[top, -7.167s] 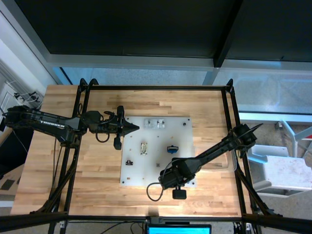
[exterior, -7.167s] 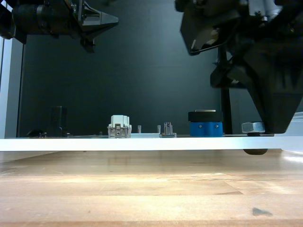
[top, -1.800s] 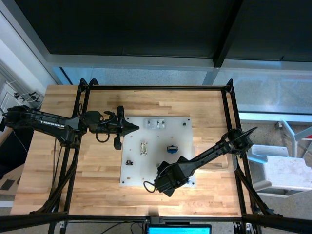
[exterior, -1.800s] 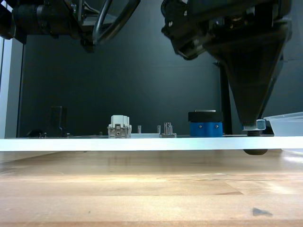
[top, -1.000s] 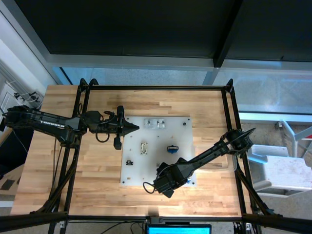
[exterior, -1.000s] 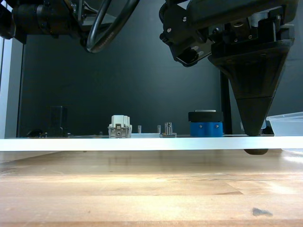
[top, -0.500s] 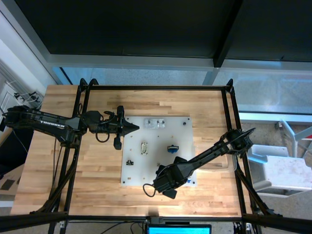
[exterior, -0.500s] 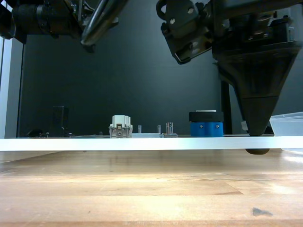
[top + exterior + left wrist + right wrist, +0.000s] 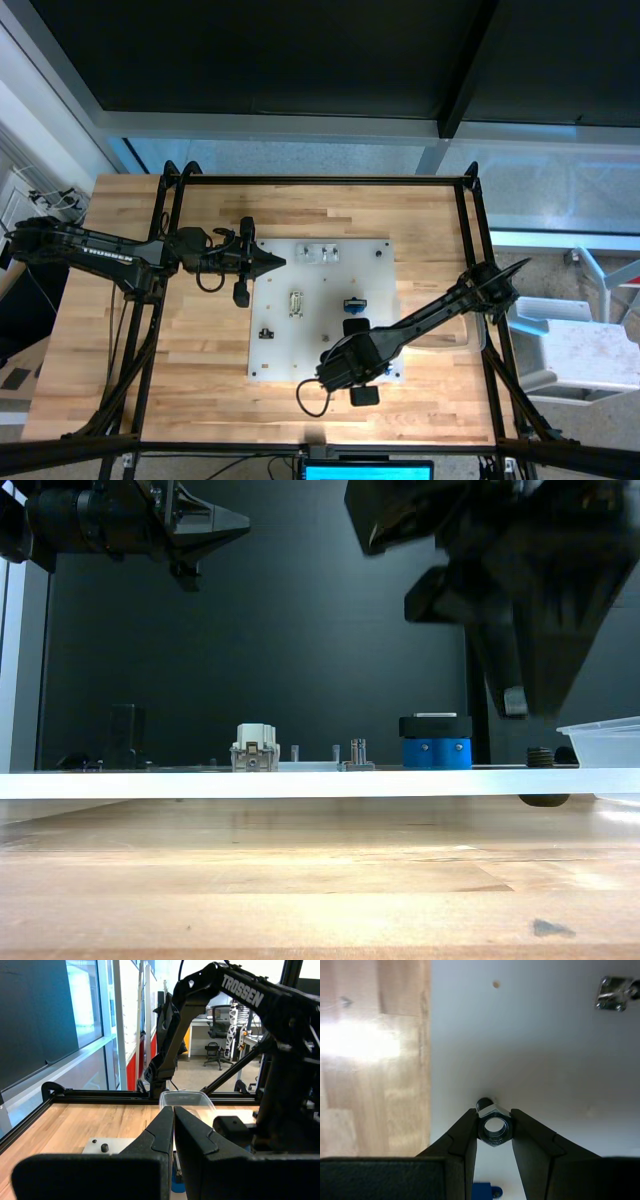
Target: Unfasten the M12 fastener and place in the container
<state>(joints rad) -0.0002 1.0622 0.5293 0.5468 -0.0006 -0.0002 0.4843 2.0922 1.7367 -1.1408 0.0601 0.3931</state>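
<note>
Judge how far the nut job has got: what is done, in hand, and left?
Done: the nut is off its stud, whose ribs stand bare. In hand: the right end effector, shut on the nut, holds it raised over the board's near right edge. Left: carry it to the container and release it there. The left end effector hangs shut over the board's left edge.

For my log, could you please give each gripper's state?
Left gripper: shut, empty, at the white board's left edge.
Right gripper: shut on small silver hex nut, above board.
</note>
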